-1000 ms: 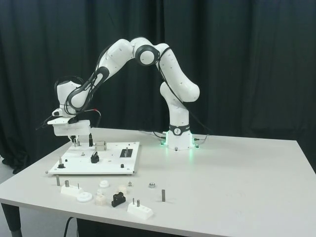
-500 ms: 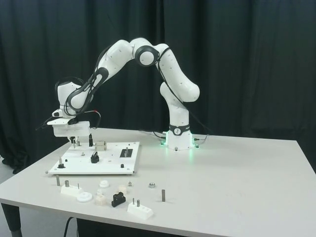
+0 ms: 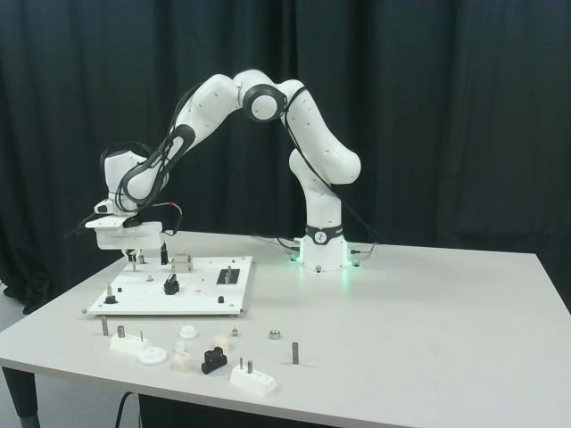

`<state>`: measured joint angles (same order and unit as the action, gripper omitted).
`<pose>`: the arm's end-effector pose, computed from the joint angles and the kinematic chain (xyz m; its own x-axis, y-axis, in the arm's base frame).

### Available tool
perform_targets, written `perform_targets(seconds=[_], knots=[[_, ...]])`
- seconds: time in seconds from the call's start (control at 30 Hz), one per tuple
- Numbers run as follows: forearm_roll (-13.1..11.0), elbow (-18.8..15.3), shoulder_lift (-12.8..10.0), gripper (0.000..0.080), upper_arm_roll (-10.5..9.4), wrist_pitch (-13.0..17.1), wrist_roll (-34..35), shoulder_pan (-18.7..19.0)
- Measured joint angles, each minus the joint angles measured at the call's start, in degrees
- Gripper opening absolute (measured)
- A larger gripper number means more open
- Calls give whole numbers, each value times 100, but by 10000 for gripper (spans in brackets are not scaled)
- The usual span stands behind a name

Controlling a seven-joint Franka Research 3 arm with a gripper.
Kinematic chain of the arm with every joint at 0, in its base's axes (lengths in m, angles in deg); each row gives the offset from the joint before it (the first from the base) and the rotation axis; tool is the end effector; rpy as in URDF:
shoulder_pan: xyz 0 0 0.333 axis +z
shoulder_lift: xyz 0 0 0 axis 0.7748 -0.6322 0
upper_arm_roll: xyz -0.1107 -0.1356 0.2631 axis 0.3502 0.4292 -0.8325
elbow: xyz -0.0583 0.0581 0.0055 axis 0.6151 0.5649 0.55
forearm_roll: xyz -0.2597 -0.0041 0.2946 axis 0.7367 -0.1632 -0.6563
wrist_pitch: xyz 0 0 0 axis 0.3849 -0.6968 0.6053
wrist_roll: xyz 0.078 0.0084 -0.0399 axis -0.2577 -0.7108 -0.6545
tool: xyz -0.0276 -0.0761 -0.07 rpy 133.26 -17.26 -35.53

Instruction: Insert round peg 2.

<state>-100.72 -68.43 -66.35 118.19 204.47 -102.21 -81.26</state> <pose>0.2737 -0.5530 0.2311 0.8236 -0.5647 -0.0531 -0.5630 -0.8253 0.0430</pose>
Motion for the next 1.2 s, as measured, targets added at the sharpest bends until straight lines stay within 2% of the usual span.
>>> perform_targets(seconds=[0.9,1.2], knots=[[-30,-6,-57,72,0,12,-14,0],[-156,-7,-64,72,-2,13,-108,0]])
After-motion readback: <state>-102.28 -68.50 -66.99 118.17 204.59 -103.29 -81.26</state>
